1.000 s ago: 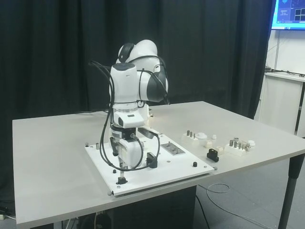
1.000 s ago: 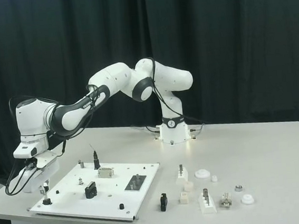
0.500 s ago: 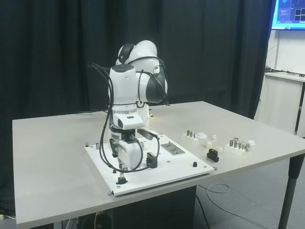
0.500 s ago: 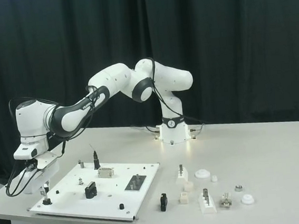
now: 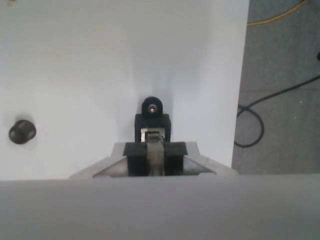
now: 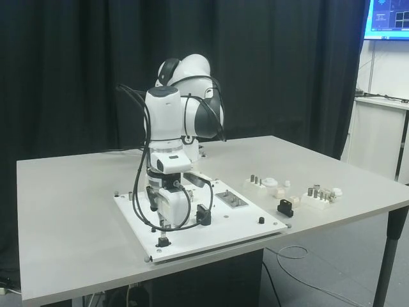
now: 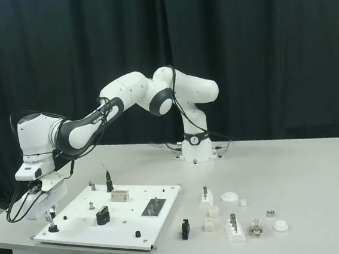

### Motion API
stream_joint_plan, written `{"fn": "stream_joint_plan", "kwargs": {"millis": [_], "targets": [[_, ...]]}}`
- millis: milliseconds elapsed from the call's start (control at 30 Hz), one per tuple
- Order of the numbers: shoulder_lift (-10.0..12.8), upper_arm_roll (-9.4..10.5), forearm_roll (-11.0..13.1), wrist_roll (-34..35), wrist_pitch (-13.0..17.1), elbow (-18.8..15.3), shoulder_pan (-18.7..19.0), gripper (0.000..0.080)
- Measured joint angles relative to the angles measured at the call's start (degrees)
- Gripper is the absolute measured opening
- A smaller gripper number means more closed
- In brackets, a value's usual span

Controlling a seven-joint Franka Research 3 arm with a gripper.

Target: Insert Ethernet.

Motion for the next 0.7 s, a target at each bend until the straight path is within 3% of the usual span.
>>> {"fn": "stream_joint_plan", "kwargs": {"millis": [700], "targets": [[0.04,-0.01,0.56,0.0,0.19,0.0,-0.07,0.0064]]}}
